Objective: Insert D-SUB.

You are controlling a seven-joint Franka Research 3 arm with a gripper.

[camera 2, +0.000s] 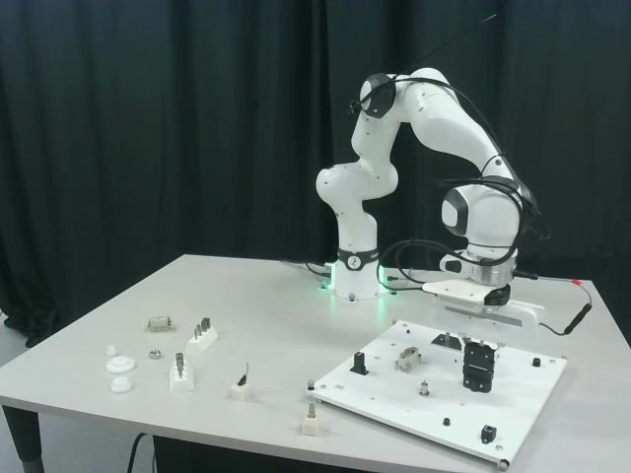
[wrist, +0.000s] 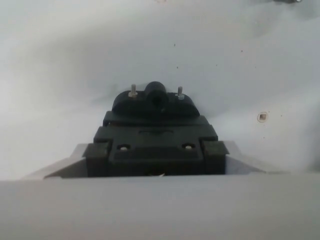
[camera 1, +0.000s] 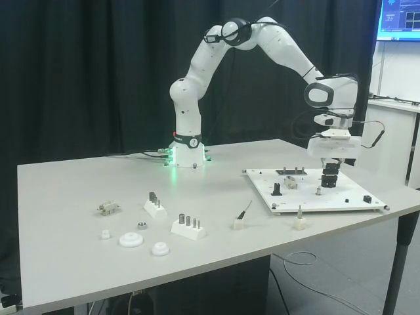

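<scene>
Wrist view: the gripper (wrist: 155, 162) is clamped on the black D-SUB plug (wrist: 155, 135), which points down toward the white board (wrist: 240, 65); two screw posts and a round cable outlet show at the plug's far end. First room view: the arm (camera 1: 262, 46) reaches from its base (camera 1: 186, 152) over the board (camera 1: 341, 200) on the grey table (camera 1: 65, 190). The plug (camera 1: 329, 177) hangs in the gripper (camera 1: 330, 172), its lower end at the board surface. Second room view: the gripper (camera 2: 479, 357) holds the plug (camera 2: 478, 369) upright on the board (camera 2: 394, 399), beside small fixtures (camera 2: 409, 361). White part holders (camera 2: 182, 377) stand well apart on the table (camera 2: 246, 296).
</scene>
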